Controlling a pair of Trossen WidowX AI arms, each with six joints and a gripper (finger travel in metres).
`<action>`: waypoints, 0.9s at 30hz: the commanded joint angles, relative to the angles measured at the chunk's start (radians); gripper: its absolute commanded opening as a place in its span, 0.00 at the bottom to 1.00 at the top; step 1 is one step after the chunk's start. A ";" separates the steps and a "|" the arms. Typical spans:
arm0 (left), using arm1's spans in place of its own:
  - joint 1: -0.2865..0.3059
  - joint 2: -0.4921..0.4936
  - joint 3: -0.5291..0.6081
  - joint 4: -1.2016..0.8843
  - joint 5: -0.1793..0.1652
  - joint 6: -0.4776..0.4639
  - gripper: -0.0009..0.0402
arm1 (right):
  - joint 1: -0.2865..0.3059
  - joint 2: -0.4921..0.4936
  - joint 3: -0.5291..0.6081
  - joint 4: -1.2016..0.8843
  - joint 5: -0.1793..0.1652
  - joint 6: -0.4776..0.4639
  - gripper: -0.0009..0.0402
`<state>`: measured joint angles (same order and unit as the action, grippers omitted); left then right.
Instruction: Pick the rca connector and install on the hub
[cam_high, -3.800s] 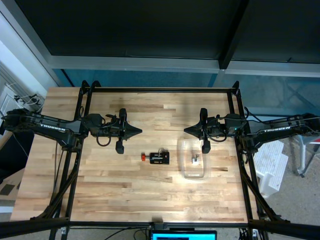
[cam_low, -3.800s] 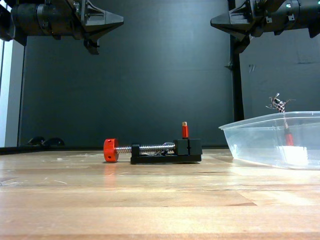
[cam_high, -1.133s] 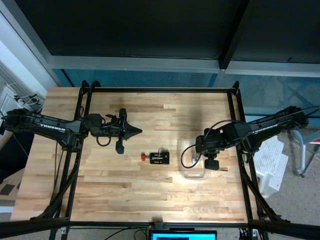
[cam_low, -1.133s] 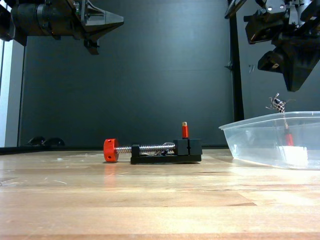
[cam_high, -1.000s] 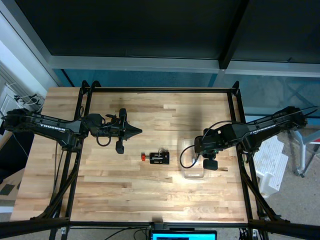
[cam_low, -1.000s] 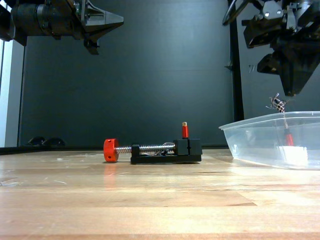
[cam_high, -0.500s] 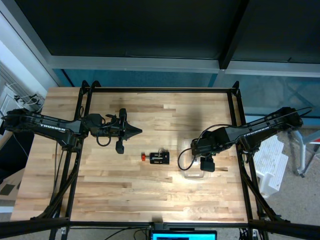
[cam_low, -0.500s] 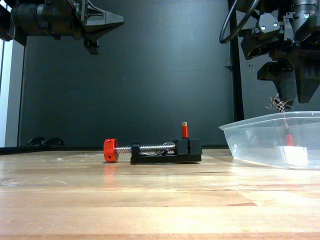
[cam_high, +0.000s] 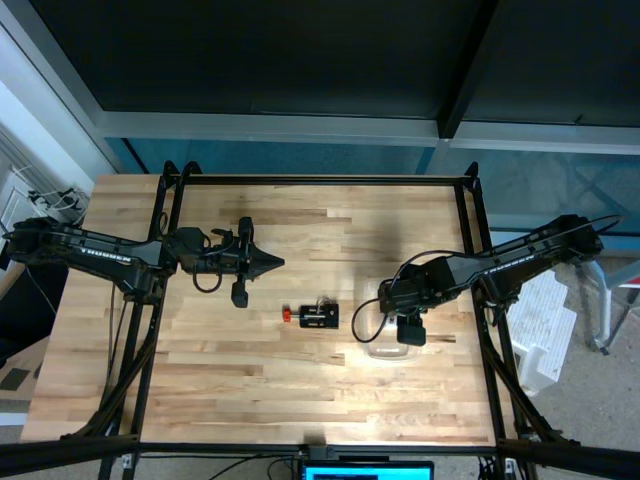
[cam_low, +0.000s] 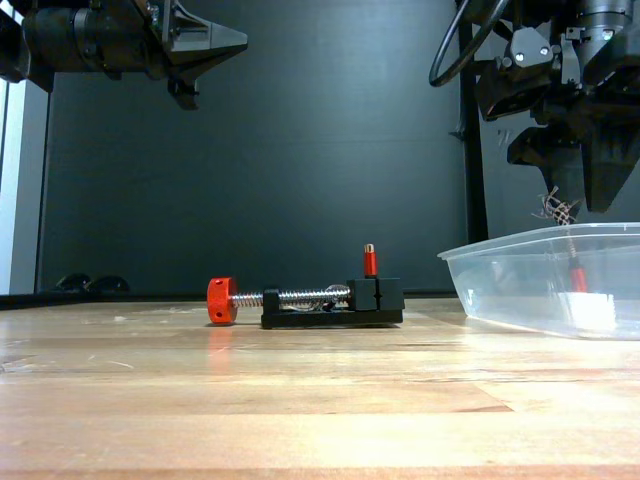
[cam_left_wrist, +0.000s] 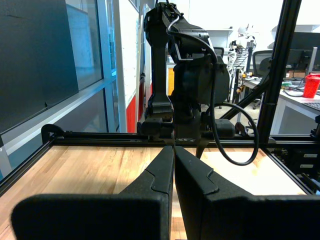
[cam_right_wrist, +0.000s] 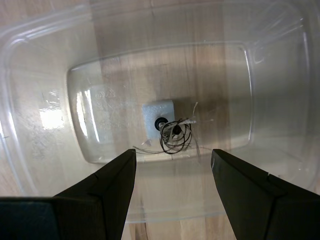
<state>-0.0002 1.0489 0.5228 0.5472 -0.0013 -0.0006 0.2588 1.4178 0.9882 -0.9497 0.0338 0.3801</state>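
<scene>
Near edge: pale butcher-block wooden table (cam_high: 250, 400), bare planks with faint scuffs.

Mid-table: the hub, a small black rectangular block with a red knob on a sprung screw and an upright red stub (cam_low: 330, 298), lies flat on the wood. Beside it, toward the right arm and not touching, is a clear thin-walled plastic tray (cam_low: 510, 285). The rca connector, a tiny dark grey and silvery plug trailing a coil of hair-fine wire (cam_right_wrist: 172, 132), lies on the tray floor against a small whitish square pad (cam_right_wrist: 156, 114). The right gripper (cam_right_wrist: 173, 151) hangs directly above it, pointing down, fingers spread wide, nothing between them.

Judgement: connector very light. Body rigid, smooth metal, probably slippery. Wire springy and easily bent. Pinch across the barrel, not the coil, and keep off the pad. Tray is light and may skid if nudged.

Further back: left gripper (cam_high: 278, 263) parked high over the table, fingers pressed together, empty. A black metal frame (cam_high: 320, 180) rims the table. A dark panel wall (cam_low: 330, 130) stands behind.
</scene>
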 joint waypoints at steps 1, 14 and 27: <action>0.000 0.000 0.000 0.000 0.000 0.000 0.02 | 0.011 0.019 -0.002 0.015 0.001 0.001 0.53; 0.000 0.000 0.000 0.000 0.000 0.000 0.02 | 0.024 0.092 -0.005 0.080 0.026 -0.003 0.53; 0.000 0.000 0.000 0.000 0.000 0.000 0.02 | 0.029 0.142 -0.018 0.117 0.026 -0.022 0.52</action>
<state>-0.0002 1.0489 0.5224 0.5472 -0.0013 -0.0006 0.2882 1.5547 0.9745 -0.8375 0.0605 0.3576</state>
